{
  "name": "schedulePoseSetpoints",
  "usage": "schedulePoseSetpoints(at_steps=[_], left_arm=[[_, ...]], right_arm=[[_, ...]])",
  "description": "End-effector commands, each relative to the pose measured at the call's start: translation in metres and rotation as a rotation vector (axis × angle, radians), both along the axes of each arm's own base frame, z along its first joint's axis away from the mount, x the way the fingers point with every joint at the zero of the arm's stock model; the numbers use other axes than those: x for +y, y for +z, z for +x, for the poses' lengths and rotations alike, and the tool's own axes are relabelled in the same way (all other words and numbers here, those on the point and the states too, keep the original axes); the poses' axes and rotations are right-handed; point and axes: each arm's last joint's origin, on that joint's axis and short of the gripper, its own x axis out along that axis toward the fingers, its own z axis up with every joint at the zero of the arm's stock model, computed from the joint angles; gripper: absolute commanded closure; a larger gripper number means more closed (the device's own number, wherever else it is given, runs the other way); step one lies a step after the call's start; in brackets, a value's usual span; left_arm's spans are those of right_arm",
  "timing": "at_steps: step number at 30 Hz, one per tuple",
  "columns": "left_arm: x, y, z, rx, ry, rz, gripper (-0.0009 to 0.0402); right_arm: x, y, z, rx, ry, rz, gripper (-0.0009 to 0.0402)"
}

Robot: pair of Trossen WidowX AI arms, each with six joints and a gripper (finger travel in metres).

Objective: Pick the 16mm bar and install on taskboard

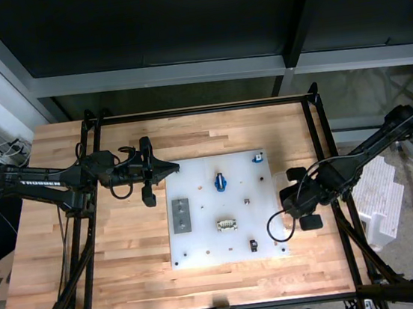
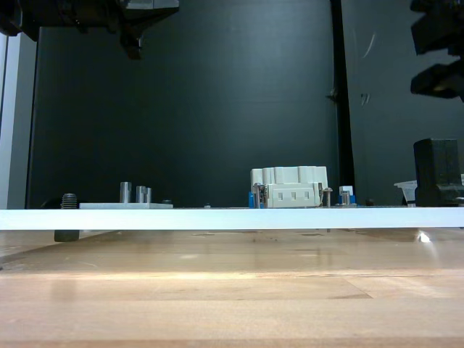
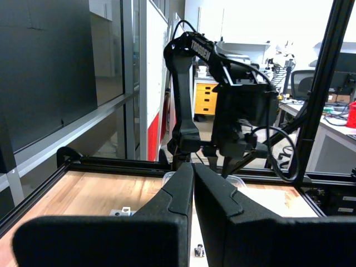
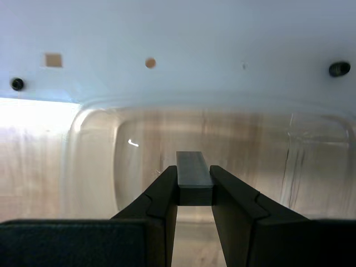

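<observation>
High view first: the broad pale wooden table (image 1: 66, 239) carried the flat white task board (image 1: 201, 234) at its middle, with an arm reaching in from each side. The left gripper (image 1: 172, 170) hung over the table just beside the board's left edge. In the left wrist view its black fingers (image 3: 178, 194) lay pressed together with nothing between them.

The right gripper (image 4: 194, 186) was out past the board's right edge, over a clear plastic tray (image 4: 100, 108). It was clamped narrow on the short dark grey rectangular bar (image 4: 193, 164). The bar was held by its flanks, its end pointing beyond the fingertips, well apart from any seat on the board. I could not tell how high it hung above the tray floor.

To my eye the pick was done and the carry was due. The next move called for a lift clear of the tray wall, then a swing inward over the board. After that the bar's end would need squaring to its hole. Which hole was the 16mm seat, I could not tell.
</observation>
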Motion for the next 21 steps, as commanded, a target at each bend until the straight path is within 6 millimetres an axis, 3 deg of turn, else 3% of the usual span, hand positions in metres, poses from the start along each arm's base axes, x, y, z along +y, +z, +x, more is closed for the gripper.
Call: schedulePoseSetpoints(at_steps=[1, 21], left_arm=[[0.0, 0.0, 0.0, 0.0, 0.0, 0.0, 0.0393], [0.0, 0.0, 0.0, 0.0, 0.0, 0.0, 0.0393]], right_arm=[[0.007, 0.007, 0.009, 0.016, 0.006, -0.01, 0.0389], [0.06, 0.012, 0.047, 0.057, 0.052, -0.027, 0.0389]])
